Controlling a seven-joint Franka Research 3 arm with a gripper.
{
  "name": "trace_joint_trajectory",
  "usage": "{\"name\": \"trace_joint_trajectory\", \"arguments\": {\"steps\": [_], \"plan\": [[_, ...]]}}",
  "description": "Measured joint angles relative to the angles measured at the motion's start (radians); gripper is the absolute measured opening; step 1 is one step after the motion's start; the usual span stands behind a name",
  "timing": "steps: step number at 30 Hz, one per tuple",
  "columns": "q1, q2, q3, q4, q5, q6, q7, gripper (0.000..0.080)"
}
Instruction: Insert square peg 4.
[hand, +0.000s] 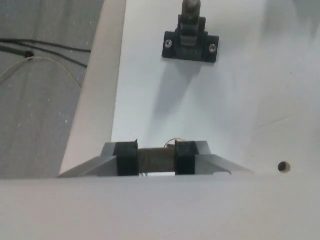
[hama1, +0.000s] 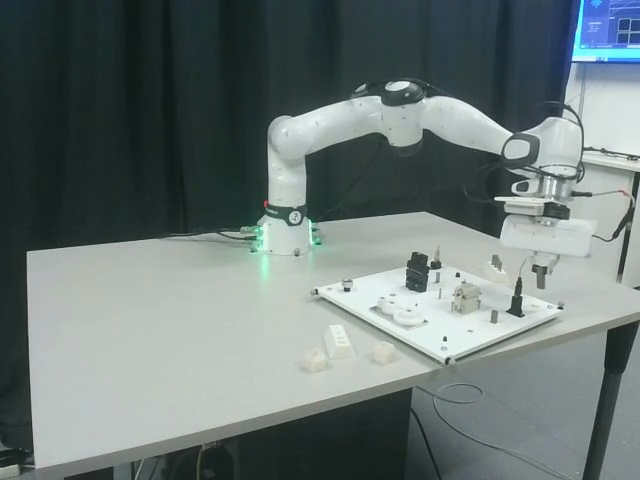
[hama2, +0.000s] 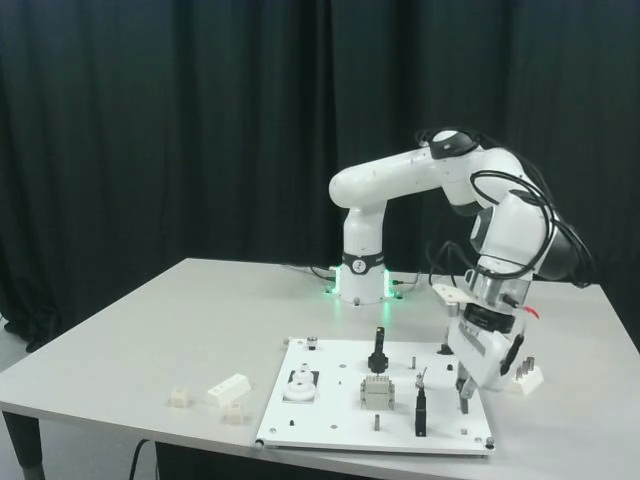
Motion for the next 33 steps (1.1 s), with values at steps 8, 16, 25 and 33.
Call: {"name": "trace_joint_trajectory", "arguments": {"steps": [8,16,25,33], "plan": [[-0.015,-0.009,0.023,0.029,-0.068,0.0,0.033,0.0153],[-0.027,-0.014,0.043,0.049,-0.105,-0.003,0.052,0.0153],[-0.04,-0.015,0.057,0.066,-0.108,-0.018,0.062,0.0153],[-0.058,-0.015,0.073,0.089,-0.107,-0.03,0.098,0.0153]]}}
